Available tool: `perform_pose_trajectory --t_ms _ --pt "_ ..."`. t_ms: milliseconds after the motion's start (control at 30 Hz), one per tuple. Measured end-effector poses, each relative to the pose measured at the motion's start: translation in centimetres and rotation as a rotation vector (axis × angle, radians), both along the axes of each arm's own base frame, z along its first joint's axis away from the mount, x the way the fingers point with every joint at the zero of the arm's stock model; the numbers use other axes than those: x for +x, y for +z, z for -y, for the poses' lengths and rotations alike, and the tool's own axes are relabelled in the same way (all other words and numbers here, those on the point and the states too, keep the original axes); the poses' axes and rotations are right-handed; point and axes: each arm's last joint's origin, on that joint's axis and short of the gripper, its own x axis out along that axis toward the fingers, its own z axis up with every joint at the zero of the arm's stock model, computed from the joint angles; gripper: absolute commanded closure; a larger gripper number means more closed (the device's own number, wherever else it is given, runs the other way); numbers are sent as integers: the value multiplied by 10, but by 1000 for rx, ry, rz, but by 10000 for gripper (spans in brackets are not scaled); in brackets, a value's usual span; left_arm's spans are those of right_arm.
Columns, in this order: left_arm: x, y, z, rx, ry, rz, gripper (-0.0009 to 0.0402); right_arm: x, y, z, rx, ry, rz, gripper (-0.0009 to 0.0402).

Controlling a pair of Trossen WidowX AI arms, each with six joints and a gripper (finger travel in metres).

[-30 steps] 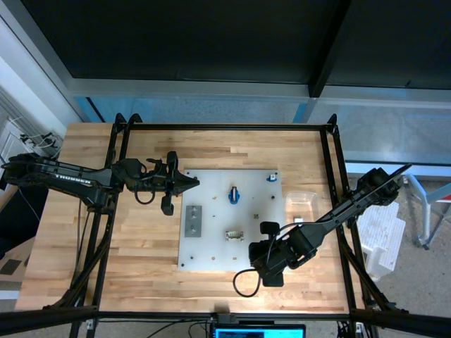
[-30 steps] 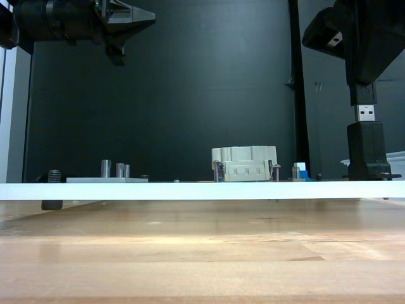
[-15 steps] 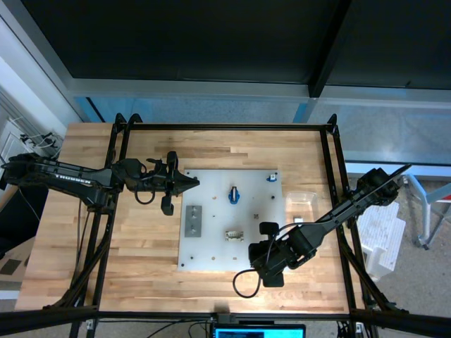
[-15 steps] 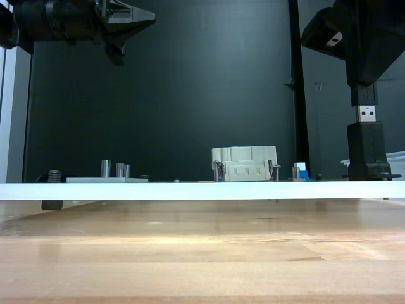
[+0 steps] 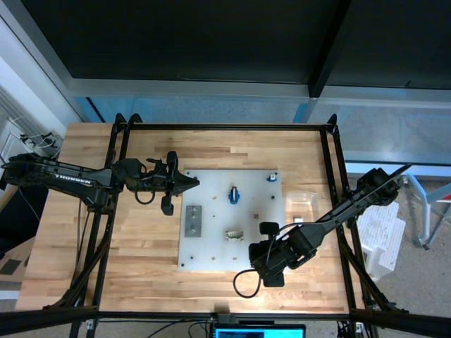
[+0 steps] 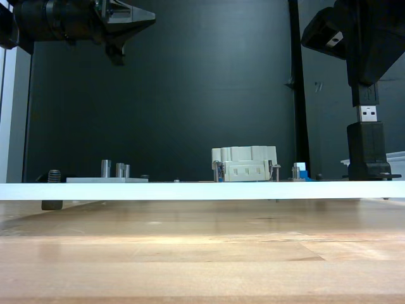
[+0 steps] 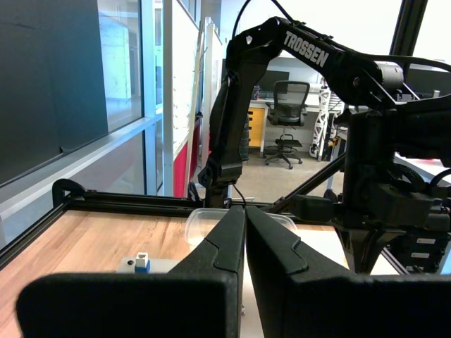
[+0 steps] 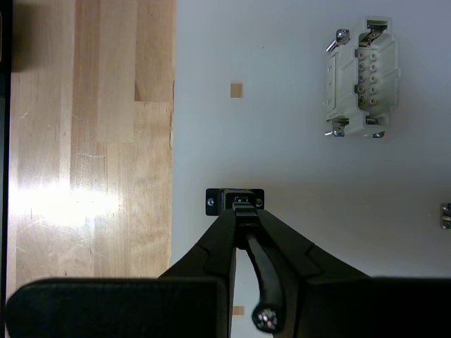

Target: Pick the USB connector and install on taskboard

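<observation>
My right gripper (image 8: pixel 243 211) is shut on the USB connector (image 6: pixel 367 114), a dark plug with a metal tip pointing down and a black cable trailing behind it. The plug hangs just above the small black socket (image 6: pixel 367 152) near the front right edge of the white taskboard (image 5: pixel 211 211), the tip close to the socket's top. In the right wrist view the socket (image 8: pixel 215 202) lies directly beneath the fingertips. My left gripper (image 5: pixel 192 182) is parked high over the board's back left corner, shut with nothing in it (image 7: pixel 244 211).
The board carries a beige multi-pin connector (image 5: pixel 234 234), a grey metal block (image 5: pixel 192 220) and a blue knob (image 5: pixel 234 193). A clear plastic tray (image 5: pixel 299 204) stands on the wooden table to the right of the board. Black frame rails border the table.
In the low view the right gripper with the plug has shifted very slightly to the right and down. The left arm has not moved.
</observation>
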Motion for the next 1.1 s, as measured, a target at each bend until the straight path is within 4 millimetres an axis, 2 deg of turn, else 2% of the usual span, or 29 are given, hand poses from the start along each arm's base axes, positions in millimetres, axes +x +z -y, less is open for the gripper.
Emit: perform_pose_trajectory --t_ms 1100 --pt "0 0 0 0 0 0 393 1 0 0 0 10 3 393"
